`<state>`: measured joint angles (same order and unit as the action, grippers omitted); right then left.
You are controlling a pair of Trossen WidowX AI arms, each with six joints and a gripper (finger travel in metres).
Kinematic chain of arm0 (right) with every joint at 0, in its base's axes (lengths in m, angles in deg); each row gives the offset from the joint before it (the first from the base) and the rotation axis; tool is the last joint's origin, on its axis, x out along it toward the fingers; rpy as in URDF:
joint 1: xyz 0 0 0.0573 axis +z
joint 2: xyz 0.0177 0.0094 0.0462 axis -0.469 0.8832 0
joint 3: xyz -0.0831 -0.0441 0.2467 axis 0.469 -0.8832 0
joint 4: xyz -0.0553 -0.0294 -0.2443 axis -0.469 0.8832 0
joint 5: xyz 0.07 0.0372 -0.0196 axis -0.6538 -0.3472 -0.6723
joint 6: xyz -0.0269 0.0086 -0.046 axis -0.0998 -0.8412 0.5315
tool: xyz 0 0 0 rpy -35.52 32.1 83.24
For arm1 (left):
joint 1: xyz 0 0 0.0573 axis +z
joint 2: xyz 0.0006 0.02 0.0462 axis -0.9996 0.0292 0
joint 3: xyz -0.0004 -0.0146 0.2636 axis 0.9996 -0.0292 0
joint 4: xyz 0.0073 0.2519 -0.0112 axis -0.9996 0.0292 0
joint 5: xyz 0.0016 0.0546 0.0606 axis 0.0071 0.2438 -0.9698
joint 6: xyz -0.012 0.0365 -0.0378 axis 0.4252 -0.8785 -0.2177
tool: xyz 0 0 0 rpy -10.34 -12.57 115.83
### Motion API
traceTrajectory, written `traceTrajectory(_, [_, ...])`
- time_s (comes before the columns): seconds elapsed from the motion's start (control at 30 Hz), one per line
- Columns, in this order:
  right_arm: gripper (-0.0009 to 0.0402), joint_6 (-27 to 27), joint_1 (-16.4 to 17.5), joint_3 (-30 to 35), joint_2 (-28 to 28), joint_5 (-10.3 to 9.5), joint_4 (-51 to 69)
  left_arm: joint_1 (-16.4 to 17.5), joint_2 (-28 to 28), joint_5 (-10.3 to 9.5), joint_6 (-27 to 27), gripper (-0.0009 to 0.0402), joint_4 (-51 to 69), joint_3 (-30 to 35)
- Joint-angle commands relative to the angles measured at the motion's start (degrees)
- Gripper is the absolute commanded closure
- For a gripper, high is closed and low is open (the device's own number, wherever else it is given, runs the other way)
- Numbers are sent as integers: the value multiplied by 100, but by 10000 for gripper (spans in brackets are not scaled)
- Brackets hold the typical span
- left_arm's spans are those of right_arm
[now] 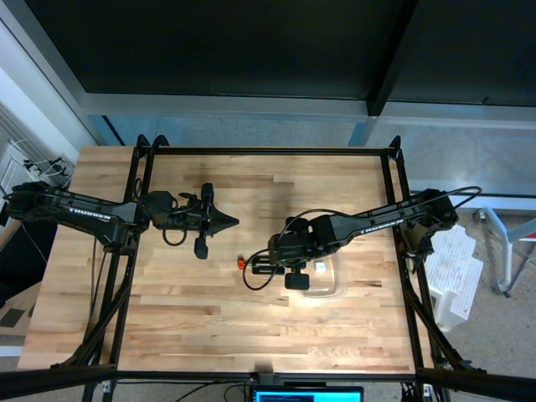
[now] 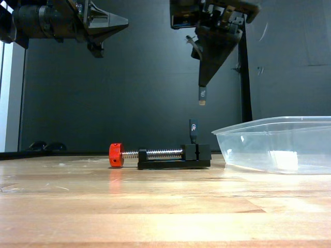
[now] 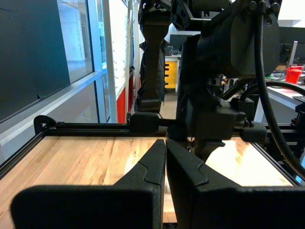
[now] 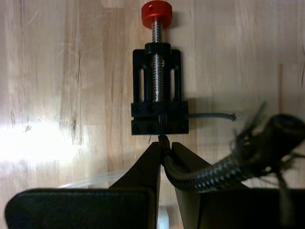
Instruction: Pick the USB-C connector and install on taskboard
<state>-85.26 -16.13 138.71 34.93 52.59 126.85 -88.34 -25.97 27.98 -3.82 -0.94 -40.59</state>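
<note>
The taskboard (image 2: 173, 156) is a small black block lying on the wood, its red-orange knob (image 2: 116, 154) pointing left and a thin dark pin (image 2: 193, 130) standing up from its right end. My right gripper (image 2: 201, 85) hangs above that end, shut on the tiny dark grey USB-C connector (image 2: 201, 96), which points down a short way over the pin. In the right wrist view the taskboard (image 4: 159, 102) lies just beyond the shut fingertips (image 4: 155, 155), and the connector (image 4: 163, 140) shows between them. My left gripper (image 1: 228, 222) is shut and empty, held high at the back left.
A clear plastic tray (image 2: 274, 144) sits just right of the taskboard, close under the right arm; a small white square piece (image 1: 320, 266) lies in it. A braided cable (image 4: 214, 171) runs beside the right gripper. A black frame (image 1: 268, 152) borders the table.
</note>
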Motion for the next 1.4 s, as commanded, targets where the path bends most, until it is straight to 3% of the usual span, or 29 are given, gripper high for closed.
traceTrajectory(0.03, [393,52,-39,114,96,-7,33,2,0,0,-2,393,0,2])
traceTrajectory(1.4, [393,-48,-81,177,345,50,-94,0,0,0,-2,393,0,2])
